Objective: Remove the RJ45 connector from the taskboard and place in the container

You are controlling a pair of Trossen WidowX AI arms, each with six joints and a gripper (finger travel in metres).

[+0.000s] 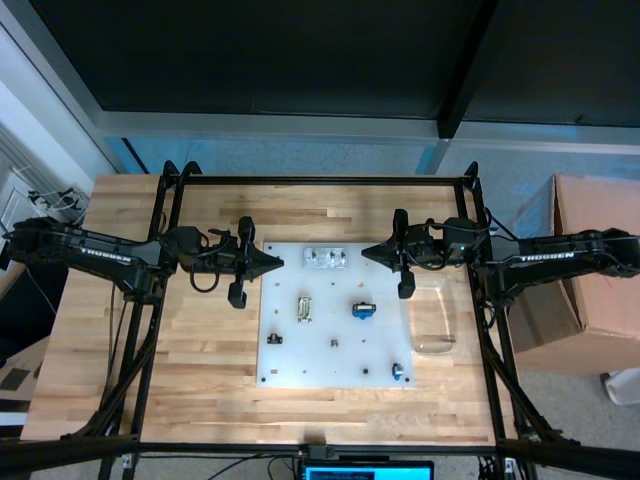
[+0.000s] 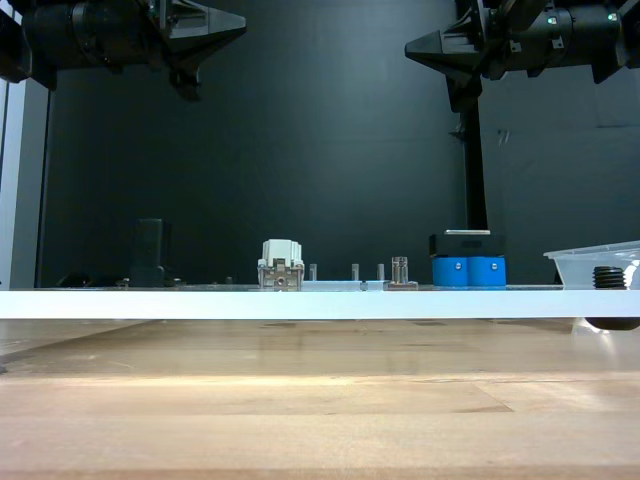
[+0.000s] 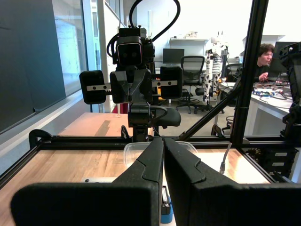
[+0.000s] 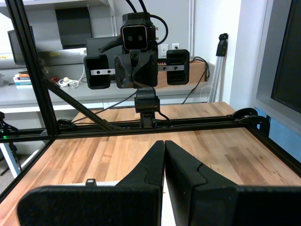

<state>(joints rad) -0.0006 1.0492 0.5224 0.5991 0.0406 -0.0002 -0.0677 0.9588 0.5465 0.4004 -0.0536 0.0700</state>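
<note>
Black left arm (image 1: 95, 248), right arm (image 1: 548, 254), white TROSSEN lettering (image 1: 103, 254), looped cables (image 1: 204, 281), pointed left tool (image 1: 279, 263), right tool (image 1: 365, 253)

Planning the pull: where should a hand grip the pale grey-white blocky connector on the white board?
Probably its two long side faces, coming straight down: the pale grey-white blocky connector stands upright in its seat, proud of the white board, neighbours apart. The left hand and right hand hover shut above the board's far edge, empty.
</note>
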